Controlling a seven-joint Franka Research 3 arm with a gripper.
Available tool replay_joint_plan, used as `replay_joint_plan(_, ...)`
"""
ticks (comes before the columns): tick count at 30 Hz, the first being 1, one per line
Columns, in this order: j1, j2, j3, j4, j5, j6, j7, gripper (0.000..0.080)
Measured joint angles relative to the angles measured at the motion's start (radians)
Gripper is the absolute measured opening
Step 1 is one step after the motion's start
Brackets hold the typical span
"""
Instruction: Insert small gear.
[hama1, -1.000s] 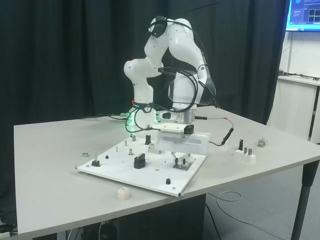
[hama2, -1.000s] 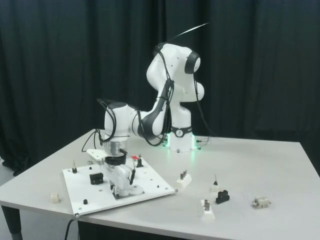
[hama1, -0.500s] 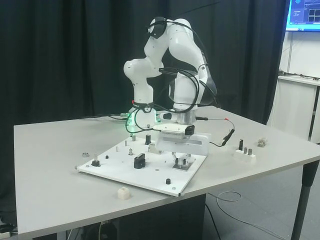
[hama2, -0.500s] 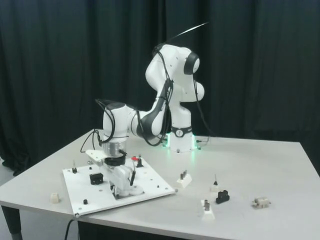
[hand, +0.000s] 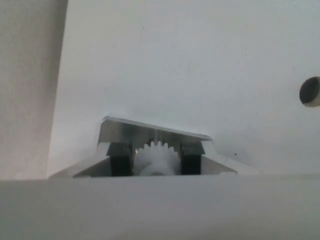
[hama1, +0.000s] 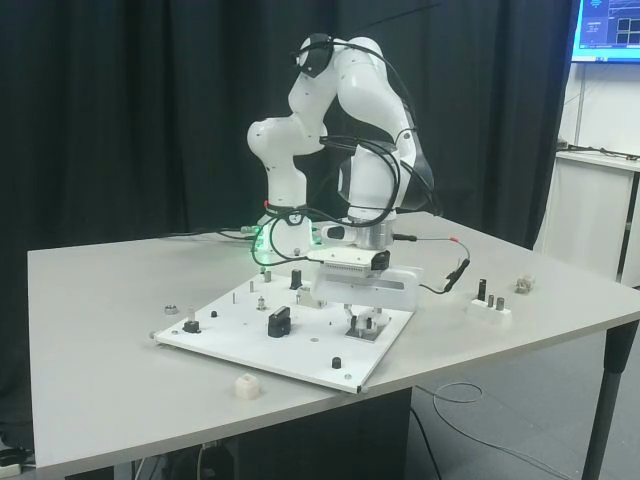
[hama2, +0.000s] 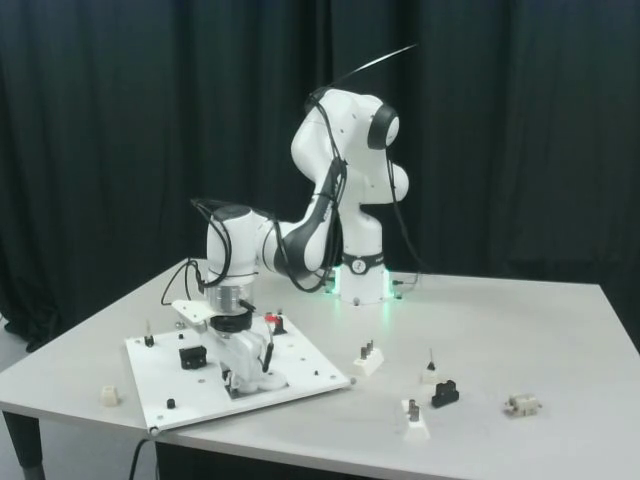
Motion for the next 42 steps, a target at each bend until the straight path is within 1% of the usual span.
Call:
replay_joint_plan(14, -0.002, 0.000, 0.001, 0.000, -0.002, 0.000, 0.010, 0.0199)
replay_joint_plan(26, -0.025, -0.001, 0.024, 0.004, -0.001, 0.002, 0.014, 0.0199)
replay_joint_plan(42, -0.031, -0.001, 0.027, 0.005, 0.000, -0.001, 0.015, 0.0199)
